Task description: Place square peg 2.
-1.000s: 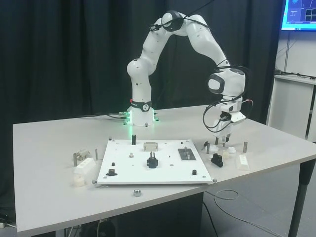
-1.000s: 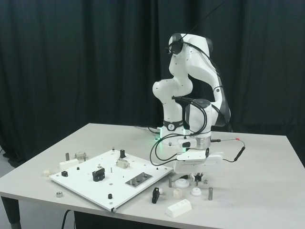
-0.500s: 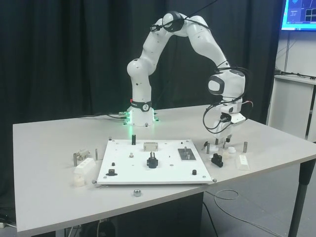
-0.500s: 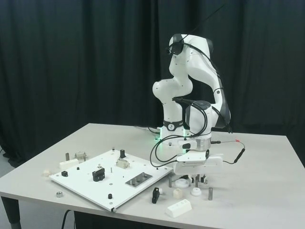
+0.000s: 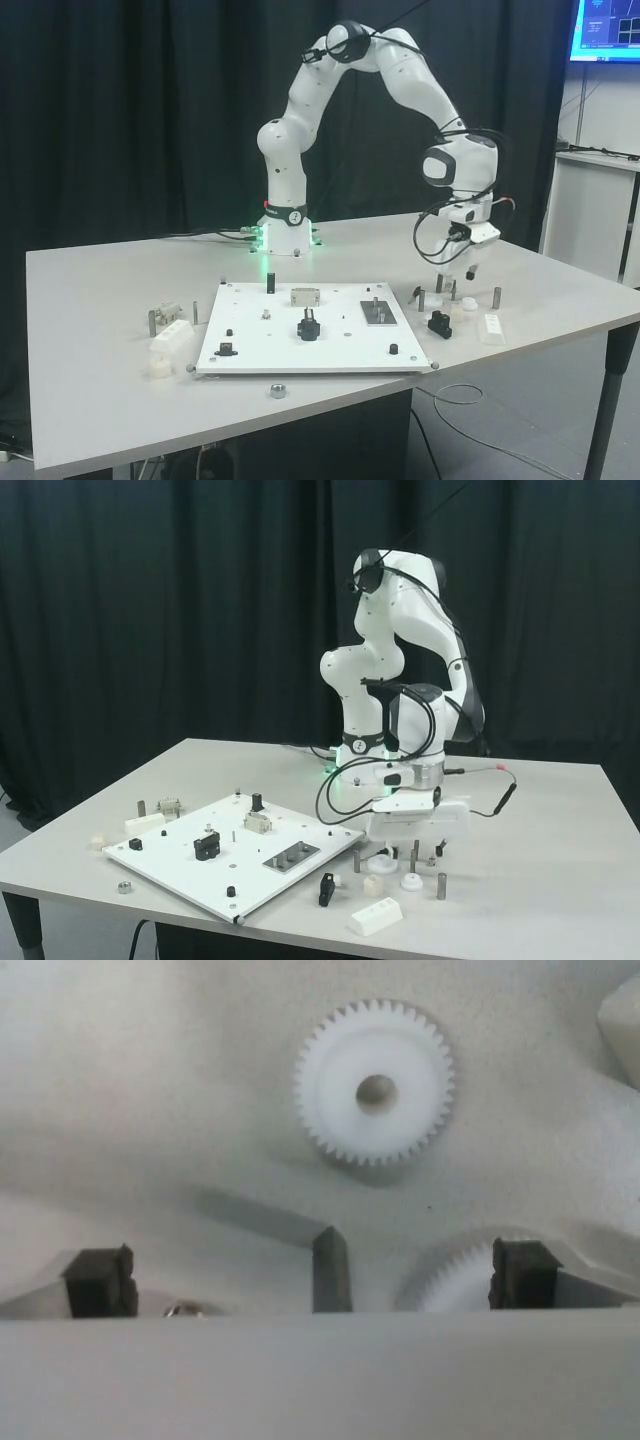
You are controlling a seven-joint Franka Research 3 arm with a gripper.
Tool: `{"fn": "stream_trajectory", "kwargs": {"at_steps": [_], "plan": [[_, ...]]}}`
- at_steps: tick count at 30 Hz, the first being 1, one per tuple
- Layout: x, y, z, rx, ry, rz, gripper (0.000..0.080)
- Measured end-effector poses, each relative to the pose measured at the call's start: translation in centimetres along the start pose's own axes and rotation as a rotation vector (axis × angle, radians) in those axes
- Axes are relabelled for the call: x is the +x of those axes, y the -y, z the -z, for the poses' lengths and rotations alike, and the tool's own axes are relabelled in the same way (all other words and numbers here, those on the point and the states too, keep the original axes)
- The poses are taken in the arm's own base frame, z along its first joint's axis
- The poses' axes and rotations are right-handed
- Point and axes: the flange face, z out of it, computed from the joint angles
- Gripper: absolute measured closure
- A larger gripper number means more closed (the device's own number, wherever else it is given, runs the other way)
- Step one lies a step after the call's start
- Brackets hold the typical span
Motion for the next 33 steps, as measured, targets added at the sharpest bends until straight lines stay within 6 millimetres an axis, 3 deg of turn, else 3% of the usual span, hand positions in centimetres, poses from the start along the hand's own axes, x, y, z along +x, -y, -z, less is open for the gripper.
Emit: {"fn": "stream_trajectory", "kwargs": {"at_steps": [1,16,33], "plan": [[0.0,0.0,0.2,0.002,0.002,0.000,0.0012],[0.0,-0.1,3.2,0.016,0.013,-0.014,0.0003],[0.1,-0.2,4.0,0.013,0.010,-0.008,0.0003]]}}
